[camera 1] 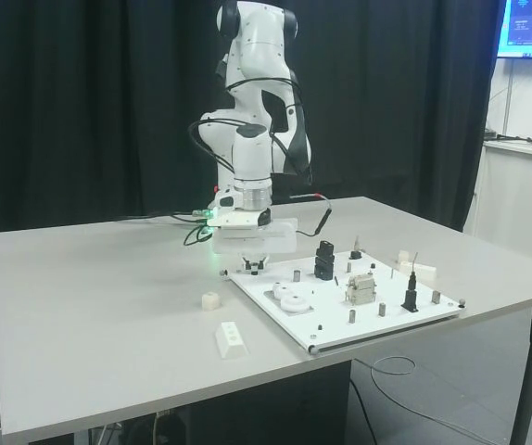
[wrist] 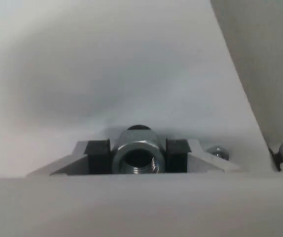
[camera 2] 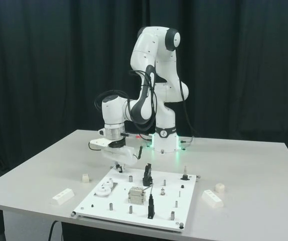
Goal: Insert bolt 4.
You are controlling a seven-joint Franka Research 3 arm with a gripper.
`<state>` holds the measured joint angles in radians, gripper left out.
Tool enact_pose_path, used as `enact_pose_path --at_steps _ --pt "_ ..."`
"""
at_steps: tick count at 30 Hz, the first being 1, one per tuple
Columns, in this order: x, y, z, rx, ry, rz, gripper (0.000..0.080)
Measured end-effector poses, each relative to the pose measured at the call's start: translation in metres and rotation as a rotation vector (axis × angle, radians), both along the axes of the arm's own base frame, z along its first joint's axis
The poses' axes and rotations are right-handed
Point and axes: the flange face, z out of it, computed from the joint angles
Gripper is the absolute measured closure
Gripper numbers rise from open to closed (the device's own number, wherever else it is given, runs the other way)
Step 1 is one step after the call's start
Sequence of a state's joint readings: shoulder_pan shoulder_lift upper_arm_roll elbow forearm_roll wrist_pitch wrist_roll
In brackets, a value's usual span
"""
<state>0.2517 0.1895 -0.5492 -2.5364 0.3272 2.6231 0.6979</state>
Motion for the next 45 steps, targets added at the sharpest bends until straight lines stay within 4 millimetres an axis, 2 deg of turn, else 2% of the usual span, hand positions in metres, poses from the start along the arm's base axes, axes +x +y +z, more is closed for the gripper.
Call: enact_pose_path --at_steps 29,45 --pt "0.0005 0.0001 0.0001 -0.02 0.048 -0.653 0.0565" --pt "0.0007 -0.0006 0.0 -0.023 0.065 -0.901 0.0565"
